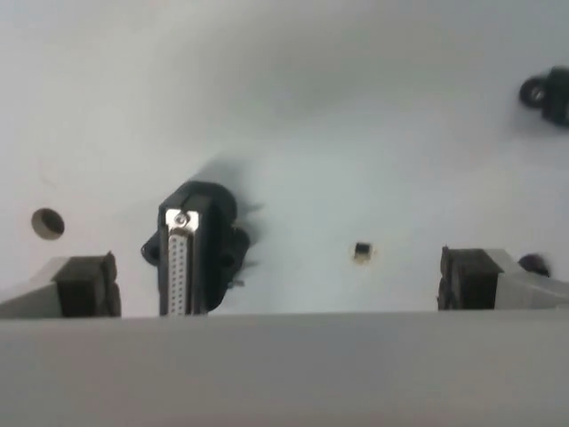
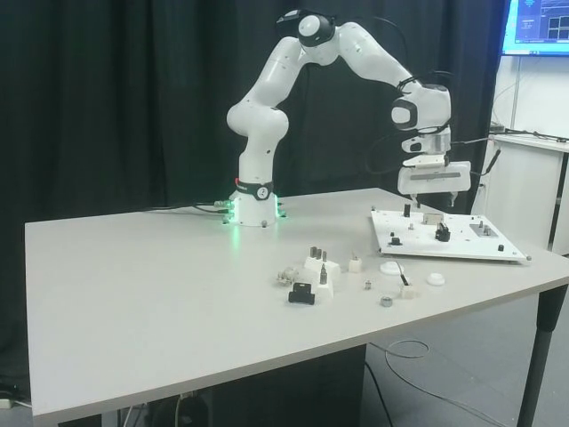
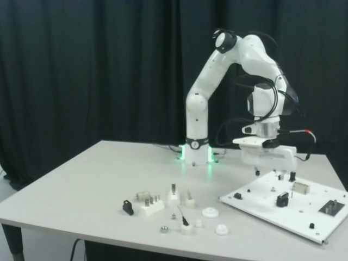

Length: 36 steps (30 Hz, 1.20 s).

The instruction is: Pick BNC.

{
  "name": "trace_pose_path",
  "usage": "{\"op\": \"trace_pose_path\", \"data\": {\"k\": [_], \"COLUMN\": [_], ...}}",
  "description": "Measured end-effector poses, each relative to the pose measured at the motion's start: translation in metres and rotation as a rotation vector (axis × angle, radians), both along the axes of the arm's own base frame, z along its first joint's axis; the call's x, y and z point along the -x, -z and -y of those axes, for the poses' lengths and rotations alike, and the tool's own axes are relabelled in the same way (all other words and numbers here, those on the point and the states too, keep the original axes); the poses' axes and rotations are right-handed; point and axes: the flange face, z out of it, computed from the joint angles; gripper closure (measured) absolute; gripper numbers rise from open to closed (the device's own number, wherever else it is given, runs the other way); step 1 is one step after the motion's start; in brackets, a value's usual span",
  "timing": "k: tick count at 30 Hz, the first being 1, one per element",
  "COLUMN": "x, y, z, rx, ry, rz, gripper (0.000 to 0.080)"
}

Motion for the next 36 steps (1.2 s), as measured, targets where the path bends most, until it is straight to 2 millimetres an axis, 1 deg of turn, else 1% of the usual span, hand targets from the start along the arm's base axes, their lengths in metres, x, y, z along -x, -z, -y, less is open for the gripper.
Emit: {"op": "trace_pose_path", "data": {"k": [9, 15, 26, 31, 36], "x": [-0.012, -0.021, -0.036, -0.042, -0.046], "y": [-0.011, -0.021, -0.039, -0.046, -0.051], "z": [0.027, 0.050, 0.093, 0.110, 0.125], "rx": [0.002, -0.006, -0.015, -0.010, -0.005], "ry": [-0.052, -0.133, -0.170, -0.197, -0.266], "rz": [-0.032, -0.055, -0.070, -0.073, -0.068], "gripper": [0.0003, 0.0003, 0.0003, 0.0003, 0.0003]}}
